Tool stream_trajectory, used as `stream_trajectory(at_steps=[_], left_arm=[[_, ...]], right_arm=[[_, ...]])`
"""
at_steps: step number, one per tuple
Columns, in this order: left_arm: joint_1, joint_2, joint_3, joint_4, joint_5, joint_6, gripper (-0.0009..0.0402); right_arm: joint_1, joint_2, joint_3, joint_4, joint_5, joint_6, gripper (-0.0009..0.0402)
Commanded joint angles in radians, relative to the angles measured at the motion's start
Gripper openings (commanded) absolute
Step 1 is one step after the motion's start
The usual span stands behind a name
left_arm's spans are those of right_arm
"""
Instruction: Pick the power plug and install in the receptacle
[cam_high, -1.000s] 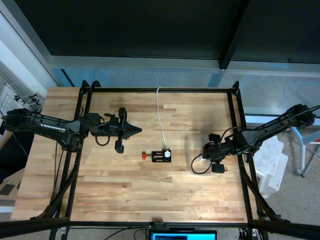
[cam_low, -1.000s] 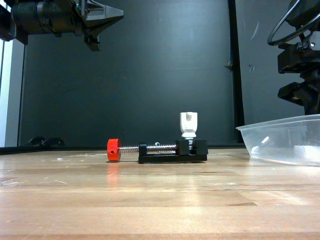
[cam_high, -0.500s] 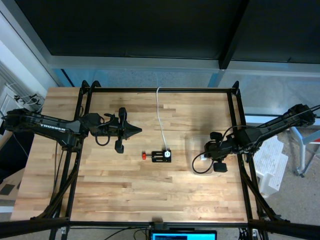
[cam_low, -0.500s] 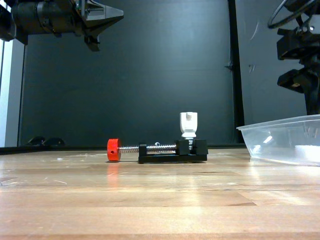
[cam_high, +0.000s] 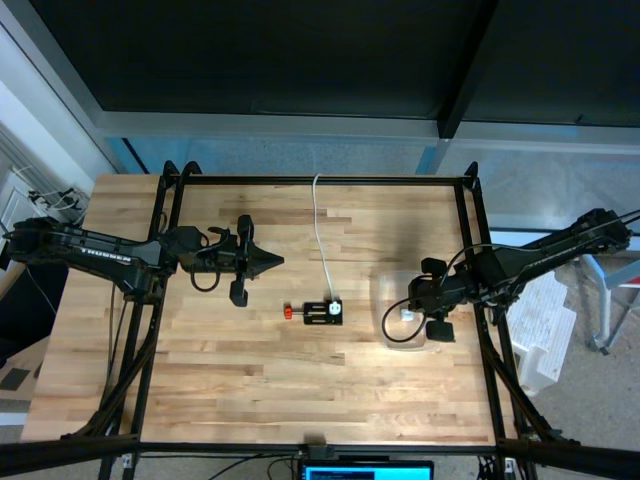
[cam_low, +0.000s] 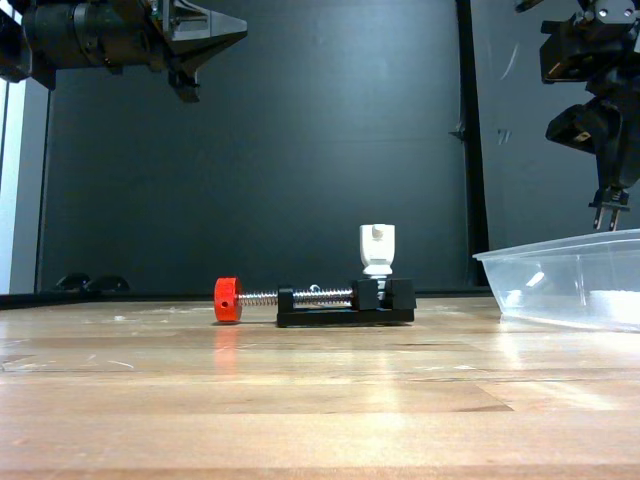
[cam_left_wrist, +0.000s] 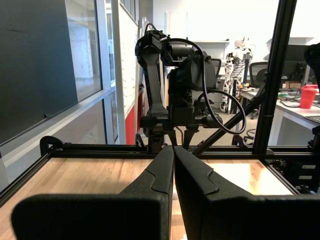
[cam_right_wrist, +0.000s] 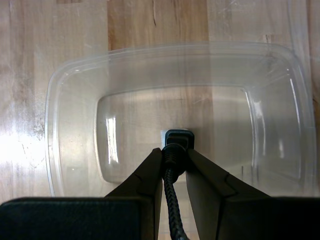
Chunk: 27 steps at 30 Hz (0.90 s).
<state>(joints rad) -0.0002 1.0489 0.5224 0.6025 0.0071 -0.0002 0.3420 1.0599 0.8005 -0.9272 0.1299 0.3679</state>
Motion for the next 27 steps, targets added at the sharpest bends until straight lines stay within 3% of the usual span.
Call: stream_trajectory(at_steps=[1,5,11,19,22,27], left_arm=[[0.000,0.000,0.000,0.000,0.000,0.000,0.0000],[0.000,0.000,0.000,0.000,0.000,0.000,0.0000],[0.000,0.000,0.000,0.000,0.000,0.000,0.0000],[0.000,0.000,0.000,0.000,0.000,0.000,0.0000],[0.000,0.000,0.000,0.000,0.000,0.000,0.0000],[0.000,0.000,0.000,0.000,0.000,0.000,0.0000]], right_arm=[[-0.009,0.027,0.030,-0.008,-0.002,0.000,0.0000],[-0.055,0.103,0.106,-0.044,-0.035,-0.008,0.0000],[-0.119,0.259,0.251,-0.107,-0.054,-0.033,0.0000],[-0.154,0.454,0.438,-0.108,-0.058,-0.087,0.0000],[-0.163,0.509,0.499,-0.108,-0.082,-0.097,0.0000],[-0.172,0.593,0.597,-0.122,-0.078,-0.097,0.0000]])
